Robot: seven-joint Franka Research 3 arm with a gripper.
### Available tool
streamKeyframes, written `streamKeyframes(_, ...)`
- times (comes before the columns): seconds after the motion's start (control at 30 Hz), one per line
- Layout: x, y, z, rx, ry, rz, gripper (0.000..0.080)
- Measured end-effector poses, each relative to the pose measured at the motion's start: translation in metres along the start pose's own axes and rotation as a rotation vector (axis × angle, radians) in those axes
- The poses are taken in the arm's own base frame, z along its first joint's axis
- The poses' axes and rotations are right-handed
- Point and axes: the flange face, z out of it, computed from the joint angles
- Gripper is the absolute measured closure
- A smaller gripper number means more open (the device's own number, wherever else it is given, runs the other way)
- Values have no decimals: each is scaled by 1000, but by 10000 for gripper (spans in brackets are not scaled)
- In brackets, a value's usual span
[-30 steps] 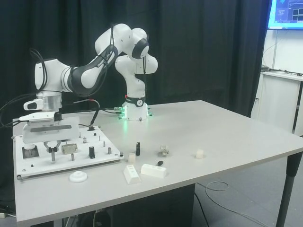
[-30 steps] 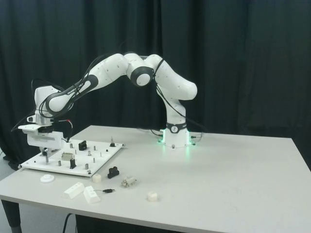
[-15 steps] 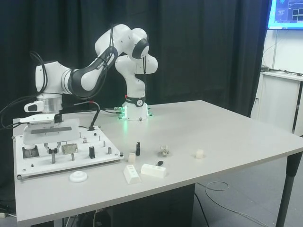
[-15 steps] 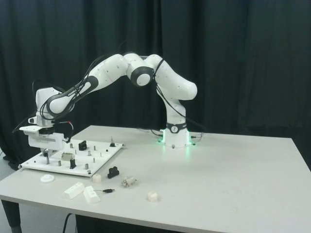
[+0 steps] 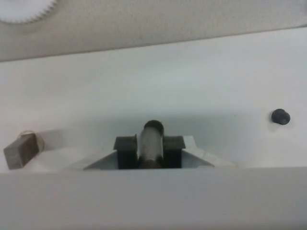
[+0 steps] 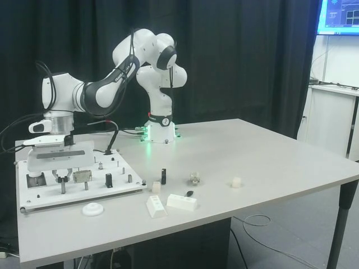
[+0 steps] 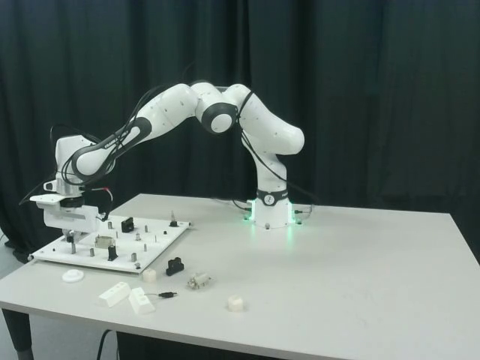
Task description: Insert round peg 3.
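In the wrist view a grey round peg stands upright between my two black finger pads, and my gripper is shut on it. The peg's dark lower end is just over the white board; whether it touches the board is hidden. From the room cameras the gripper hangs low over the near left part of the board, and the gripper points straight down.
On the board stand several small pegs and black parts, among them a black stud and a grey block. A white gear lies beside the board's front edge. White blocks and small parts lie on the grey table.
The hand shifted a little sideways over the board between one second and half a second ago. Since then it has held still, with the peg in its grip.
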Motion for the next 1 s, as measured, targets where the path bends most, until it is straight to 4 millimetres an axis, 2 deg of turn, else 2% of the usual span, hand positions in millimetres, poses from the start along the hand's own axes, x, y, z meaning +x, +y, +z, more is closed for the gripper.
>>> streamKeyframes(1.0,0,2,1,14,12,62,696)
